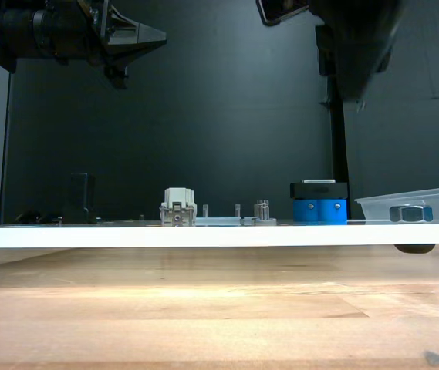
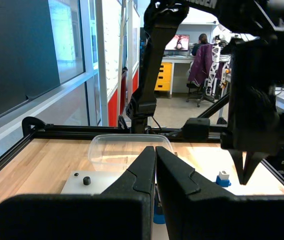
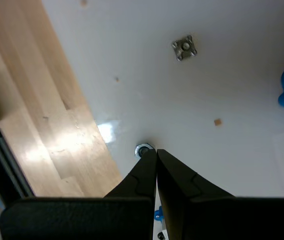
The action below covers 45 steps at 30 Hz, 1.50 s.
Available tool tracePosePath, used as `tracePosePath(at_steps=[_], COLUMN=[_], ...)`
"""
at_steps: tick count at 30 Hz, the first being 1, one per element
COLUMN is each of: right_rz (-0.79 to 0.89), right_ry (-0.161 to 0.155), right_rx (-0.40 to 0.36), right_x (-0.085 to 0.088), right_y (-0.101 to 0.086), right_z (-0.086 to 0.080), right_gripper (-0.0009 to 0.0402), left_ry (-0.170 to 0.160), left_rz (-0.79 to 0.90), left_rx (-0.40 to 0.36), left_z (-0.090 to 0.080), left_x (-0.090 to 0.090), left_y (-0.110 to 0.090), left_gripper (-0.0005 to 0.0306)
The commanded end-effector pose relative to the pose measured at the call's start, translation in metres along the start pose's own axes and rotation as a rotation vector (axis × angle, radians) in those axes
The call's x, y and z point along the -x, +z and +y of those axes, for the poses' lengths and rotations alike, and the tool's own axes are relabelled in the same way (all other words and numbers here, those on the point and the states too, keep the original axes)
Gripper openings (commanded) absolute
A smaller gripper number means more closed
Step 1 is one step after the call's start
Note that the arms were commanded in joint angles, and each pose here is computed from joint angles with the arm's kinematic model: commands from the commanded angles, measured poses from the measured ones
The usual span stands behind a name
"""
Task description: Unfasten the M12 fastener and place in the container
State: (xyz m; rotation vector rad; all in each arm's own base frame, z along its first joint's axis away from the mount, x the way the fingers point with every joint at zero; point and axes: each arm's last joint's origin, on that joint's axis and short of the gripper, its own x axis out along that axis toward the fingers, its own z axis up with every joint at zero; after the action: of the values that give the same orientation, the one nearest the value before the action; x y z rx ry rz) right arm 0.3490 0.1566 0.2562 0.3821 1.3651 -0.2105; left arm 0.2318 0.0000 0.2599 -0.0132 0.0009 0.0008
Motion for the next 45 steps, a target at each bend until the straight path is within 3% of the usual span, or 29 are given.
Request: tracePosePath(at_steps=[1, 8, 19, 24, 30, 35, 45], right_rz=[0.036, 0.084, 0.091, 0.094, 0.11, 0.106, 0.114], right_ry=[0.003, -0.018, -0.058, -0.063, -0.085, -0.076, -0.088], right_rx=[-0.014, -0.015, -0.041, -0.067, -0.086, -0.084, -0.078], right_x=[-0.009, -0.025, -0.035, -0.042, -0.051, -0.059, -0.071], right_y=[-0.002, -0.008, -0.013, -0.016, -0.018, -0.016, -0.017], right_z=[0.004, 0.012, 0.01, 0.008, 0.006, 0.009, 0.012], right_gripper=[0.0, 0.0017, 0.0178, 0.0224, 0.0232, 0.0232, 0.0232], left_ry=[0.0, 0.0, 0.0, 0.0, 0.0, 0.0, 0.0], left_rz=[0.0, 0.0, 0.0, 0.0, 0.0, 0.0, 0.0], left_rx=[0.0, 0.0, 0.0, 0.0, 0.0, 0.0, 0.0], left_z=[0.0, 0.0, 0.0, 0.0, 0.0, 0.0, 0.0], left_x=[0.0, 0.0, 0.0, 0.0, 0.0, 0.0, 0.0], left_y=[0.0, 0.0, 0.0, 0.0, 0.0, 0.0, 0.0], left_gripper=[0.0, 0.0, 0.0, 0.0, 0.0, 0.0, 0.0])
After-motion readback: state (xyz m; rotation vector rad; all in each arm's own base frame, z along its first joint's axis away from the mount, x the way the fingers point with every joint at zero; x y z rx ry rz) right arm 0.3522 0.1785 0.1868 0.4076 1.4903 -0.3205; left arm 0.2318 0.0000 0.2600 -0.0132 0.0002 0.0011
